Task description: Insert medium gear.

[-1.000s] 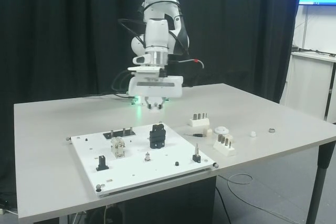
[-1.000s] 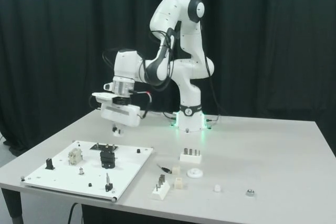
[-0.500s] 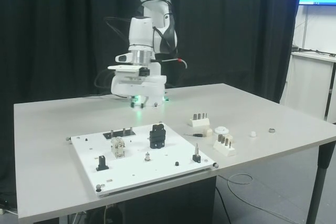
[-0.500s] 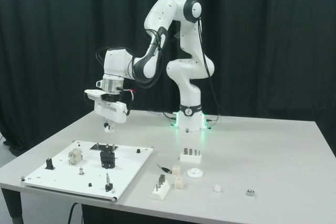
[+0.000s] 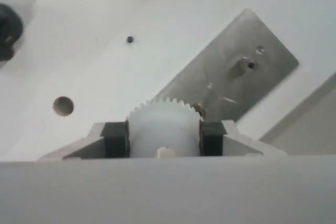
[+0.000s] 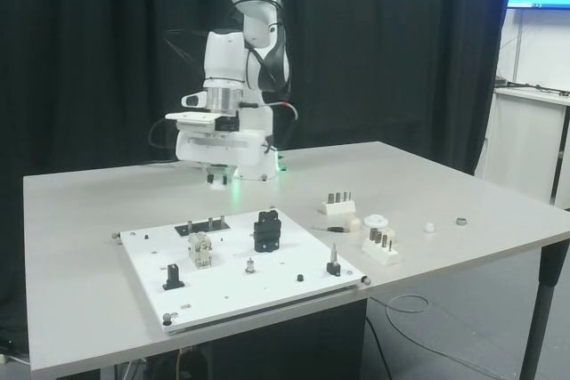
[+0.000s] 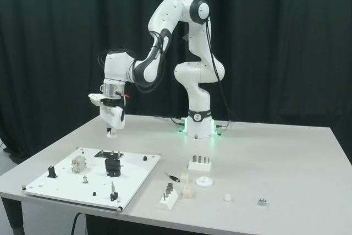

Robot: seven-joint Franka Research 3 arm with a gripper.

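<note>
A white toothed medium gear [image 5: 164, 124] sits clamped between the two black pads [image 5: 115, 139] of my gripper [image 5: 164, 139], which is shut on it. Below the gear in the wrist view lies a grey metal plate [image 5: 233, 72] with small pegs, set in the white assembly board [image 5: 105, 72]. In the first room view the gripper [image 6: 214, 181] hangs above the back edge of the board [image 6: 276, 275], a little behind the peg plate [image 6: 204, 224]. The second room view shows the gripper [image 7: 110, 132] above the peg plate [image 7: 110, 153].
On the board stand a black block [image 6: 267, 230], a small white part [image 6: 199, 248] and short black posts. To its right on the table are two white peg holders [image 6: 337, 206] [image 6: 381, 246], another white gear [image 6: 376, 219], a small white piece [image 6: 429, 228] and a nut [image 6: 460, 220].
The arm has swung left in the first room view, carrying the gear from over the bare table behind the board to above the board's back edge near the peg plate.
</note>
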